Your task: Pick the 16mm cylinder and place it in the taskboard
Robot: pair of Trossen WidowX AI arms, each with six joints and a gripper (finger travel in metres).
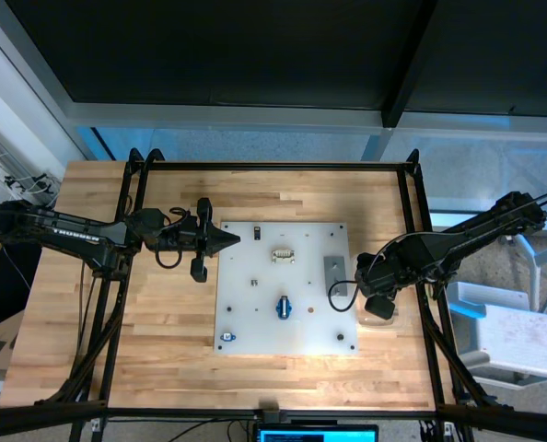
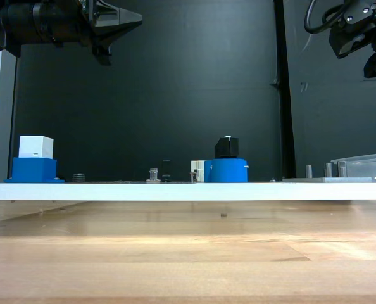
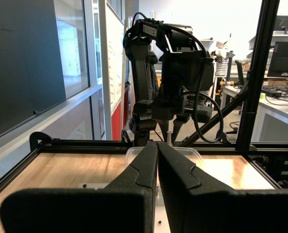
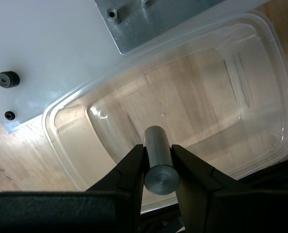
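Evidently picked, not yet placed. Pinched between the narrowed fingers of the right gripper point(image 4: 157, 148), above the clear plastic tray point(image 4: 46, 122) beside the flat white square taskboard point(image 4: 52, 43): the short dull-grey metal 16mm cylinder point(image 4: 159, 162). Left to do: carry over, insert. Left gripper point(image 1: 229, 238) raised at the board's left edge, fingers pressed together, empty. Cannot tell the target hole; peg hidden in the high view.

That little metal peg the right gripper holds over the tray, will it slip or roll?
The 16mm cylinder looks like smooth, rigid metal, pinched on its curved sides by the right gripper above the clear tray, so it may slip. Laid sideways, it would probably roll. The left gripper hangs shut over the taskboard.
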